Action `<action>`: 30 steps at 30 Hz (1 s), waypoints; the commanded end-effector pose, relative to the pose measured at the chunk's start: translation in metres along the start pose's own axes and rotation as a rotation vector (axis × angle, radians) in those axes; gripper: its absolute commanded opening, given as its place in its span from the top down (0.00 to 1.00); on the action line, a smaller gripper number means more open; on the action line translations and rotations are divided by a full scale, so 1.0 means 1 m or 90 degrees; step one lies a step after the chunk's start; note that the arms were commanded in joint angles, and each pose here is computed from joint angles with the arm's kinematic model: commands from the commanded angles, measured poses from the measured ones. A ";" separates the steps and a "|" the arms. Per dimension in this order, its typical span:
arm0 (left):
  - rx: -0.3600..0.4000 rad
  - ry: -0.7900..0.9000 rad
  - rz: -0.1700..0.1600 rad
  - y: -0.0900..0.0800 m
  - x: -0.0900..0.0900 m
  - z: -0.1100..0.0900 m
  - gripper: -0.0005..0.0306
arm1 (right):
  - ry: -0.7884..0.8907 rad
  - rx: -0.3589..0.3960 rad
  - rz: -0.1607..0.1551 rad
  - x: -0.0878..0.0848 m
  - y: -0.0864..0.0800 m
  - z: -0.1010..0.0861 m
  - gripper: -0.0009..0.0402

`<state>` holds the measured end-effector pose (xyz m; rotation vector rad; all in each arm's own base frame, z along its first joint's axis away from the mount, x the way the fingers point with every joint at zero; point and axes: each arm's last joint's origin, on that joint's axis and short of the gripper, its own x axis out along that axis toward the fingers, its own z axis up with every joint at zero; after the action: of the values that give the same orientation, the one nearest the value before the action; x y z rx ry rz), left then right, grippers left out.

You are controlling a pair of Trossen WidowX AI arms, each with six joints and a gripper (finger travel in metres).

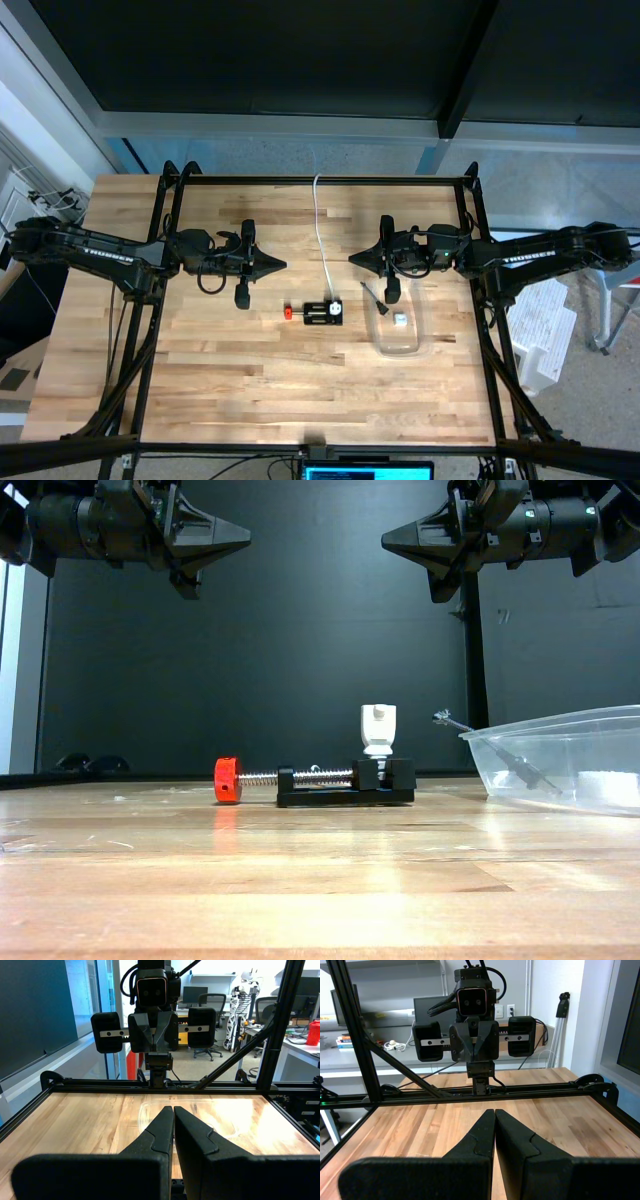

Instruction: Remove the power plug from the receptacle and place in the container

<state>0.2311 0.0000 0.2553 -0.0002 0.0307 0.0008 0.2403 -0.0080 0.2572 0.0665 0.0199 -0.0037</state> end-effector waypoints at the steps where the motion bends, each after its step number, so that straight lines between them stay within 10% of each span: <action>1: 0.000 0.000 0.000 0.000 0.000 0.000 0.98 | 0.001 0.000 0.000 0.000 0.000 0.000 0.98; 30: 0.000 0.000 0.000 0.000 0.000 0.000 0.98 | -0.008 -0.014 -0.009 0.000 0.000 0.001 0.98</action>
<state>0.2311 0.0000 0.2553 -0.0006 0.0307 0.0008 0.2404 -0.0079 0.2582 0.0428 0.0097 -0.0170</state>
